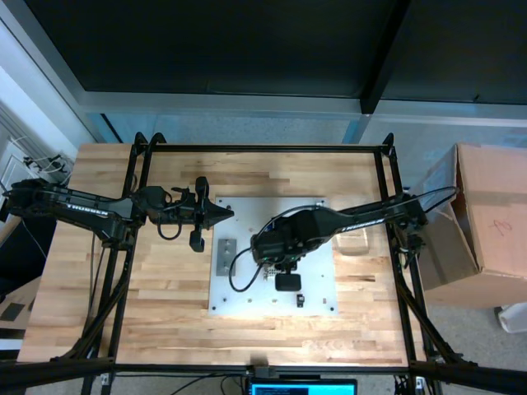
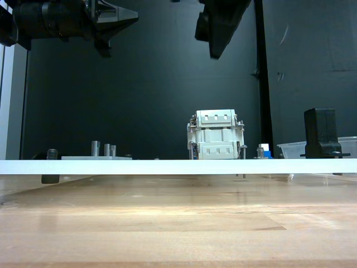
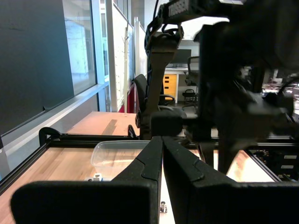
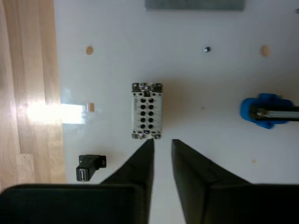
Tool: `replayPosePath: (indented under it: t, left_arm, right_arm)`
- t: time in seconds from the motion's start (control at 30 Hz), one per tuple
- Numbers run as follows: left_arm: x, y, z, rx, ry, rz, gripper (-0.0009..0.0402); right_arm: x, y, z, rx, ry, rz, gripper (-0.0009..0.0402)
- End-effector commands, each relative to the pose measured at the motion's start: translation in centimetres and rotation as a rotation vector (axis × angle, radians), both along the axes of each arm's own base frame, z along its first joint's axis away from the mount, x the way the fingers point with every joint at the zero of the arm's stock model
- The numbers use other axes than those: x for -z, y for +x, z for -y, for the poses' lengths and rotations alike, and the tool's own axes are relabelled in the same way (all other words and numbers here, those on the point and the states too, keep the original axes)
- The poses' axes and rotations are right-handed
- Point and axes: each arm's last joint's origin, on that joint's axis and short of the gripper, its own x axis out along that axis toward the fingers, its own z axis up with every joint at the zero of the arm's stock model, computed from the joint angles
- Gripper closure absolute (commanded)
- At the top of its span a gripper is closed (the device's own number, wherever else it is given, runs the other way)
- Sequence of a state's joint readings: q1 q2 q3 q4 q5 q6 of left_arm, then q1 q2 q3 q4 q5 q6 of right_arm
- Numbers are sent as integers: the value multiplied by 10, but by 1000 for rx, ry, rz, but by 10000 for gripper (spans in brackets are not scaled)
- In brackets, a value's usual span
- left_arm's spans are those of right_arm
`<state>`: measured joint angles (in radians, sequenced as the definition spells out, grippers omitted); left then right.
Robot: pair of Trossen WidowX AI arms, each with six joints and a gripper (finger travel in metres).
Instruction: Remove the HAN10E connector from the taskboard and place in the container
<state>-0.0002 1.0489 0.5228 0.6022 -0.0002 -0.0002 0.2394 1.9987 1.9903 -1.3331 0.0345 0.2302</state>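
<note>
Grey plug (image 4: 146,111) sitting upright on the white board (image 1: 317,292), nobody gripping it.
Right claw (image 4: 162,142) hovering just over the plug, fingers a bit apart, nothing betw. them. Clear tub (image 1: 352,240) lying beyond, off to the rt; left claw (image 1: 222,212) hanging further back, fingers together, empty.

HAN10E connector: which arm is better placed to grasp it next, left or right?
Right, probably. The right gripper hangs open above the HAN10E connector, seated on the taskboard. The left gripper is shut, over the taskboard's left edge.
</note>
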Motion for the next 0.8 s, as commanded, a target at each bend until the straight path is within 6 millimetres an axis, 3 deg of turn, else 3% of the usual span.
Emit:
replayPosePath:
  t: [0.03, 0.23, 0.37, 0.53, 0.8]
  left_arm:
    - [0, 0, 0, 0, 0, 0, 393]
    - [0, 0, 0, 0, 0, 0, 393]
    - [0, 0, 0, 0, 0, 0, 393]
    - [0, 0, 0, 0, 0, 0, 393]
    - [0, 0, 0, 0, 0, 0, 393]
  right_arm:
    - [9, 5, -5, 10, 0, -17, 278]
    - [24, 10, -11, 3, -8, -49, 191]
    - [37, 16, -14, 0, -12, -65, 156]
    - [50, 22, -17, -7, -17, -81, 133]
    - [69, 29, -19, -30, -22, -84, 130]
